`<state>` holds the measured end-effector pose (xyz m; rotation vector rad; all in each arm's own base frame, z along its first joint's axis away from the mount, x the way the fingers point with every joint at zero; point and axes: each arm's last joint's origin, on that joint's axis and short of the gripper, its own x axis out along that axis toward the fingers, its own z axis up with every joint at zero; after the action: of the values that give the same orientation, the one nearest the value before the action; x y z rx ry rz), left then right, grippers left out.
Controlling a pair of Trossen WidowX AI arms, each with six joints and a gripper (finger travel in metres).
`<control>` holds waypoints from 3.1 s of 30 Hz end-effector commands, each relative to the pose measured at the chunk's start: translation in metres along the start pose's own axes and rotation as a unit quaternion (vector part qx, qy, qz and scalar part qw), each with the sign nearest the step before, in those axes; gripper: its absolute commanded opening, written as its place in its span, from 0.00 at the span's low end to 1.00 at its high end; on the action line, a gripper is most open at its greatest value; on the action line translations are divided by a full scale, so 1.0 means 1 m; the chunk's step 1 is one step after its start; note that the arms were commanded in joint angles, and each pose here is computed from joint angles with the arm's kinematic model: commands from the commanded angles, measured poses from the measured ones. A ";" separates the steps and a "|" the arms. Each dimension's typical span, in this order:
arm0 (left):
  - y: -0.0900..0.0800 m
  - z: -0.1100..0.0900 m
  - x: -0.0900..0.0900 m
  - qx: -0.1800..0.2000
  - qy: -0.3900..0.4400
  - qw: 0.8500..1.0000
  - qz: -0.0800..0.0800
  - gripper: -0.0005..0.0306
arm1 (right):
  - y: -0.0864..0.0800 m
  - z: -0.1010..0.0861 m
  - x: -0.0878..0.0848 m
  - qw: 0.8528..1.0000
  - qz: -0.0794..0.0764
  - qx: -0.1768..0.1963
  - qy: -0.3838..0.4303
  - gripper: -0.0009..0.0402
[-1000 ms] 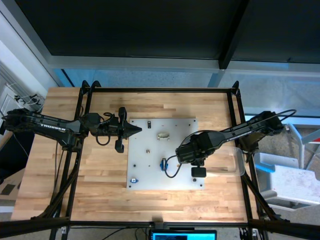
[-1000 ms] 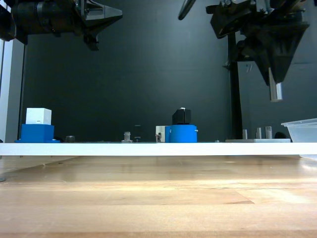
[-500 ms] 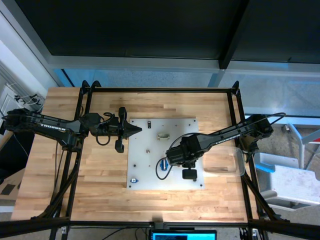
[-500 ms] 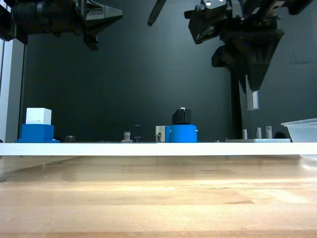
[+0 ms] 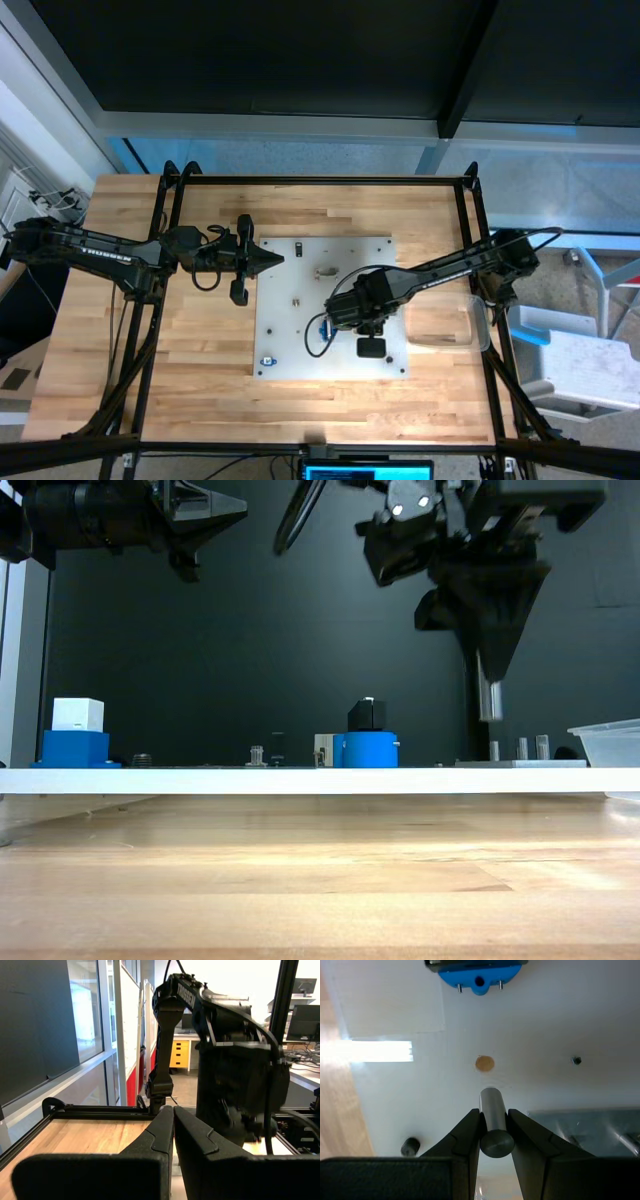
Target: Pick the 16mm cylinder and place it in the taskboard
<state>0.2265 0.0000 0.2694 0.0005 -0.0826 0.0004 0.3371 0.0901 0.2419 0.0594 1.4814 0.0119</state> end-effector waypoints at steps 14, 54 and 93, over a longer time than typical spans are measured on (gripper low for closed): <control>0.000 0.000 0.000 0.000 0.000 1.000 0.000 0.02 | 0.000 0.012 0.019 1.000 0.005 -0.005 -0.002 0.09; 0.000 0.000 0.000 0.000 0.000 1.000 0.000 0.02 | -0.002 0.014 0.035 1.000 0.004 -0.011 -0.002 0.09; 0.000 0.000 0.000 0.000 0.000 1.000 0.000 0.02 | -0.003 0.010 0.048 1.000 0.005 -0.013 -0.004 0.09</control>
<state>0.2265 0.0000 0.2694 0.0006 -0.0822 0.0000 0.3517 0.0892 0.1949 0.0446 1.4710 0.0387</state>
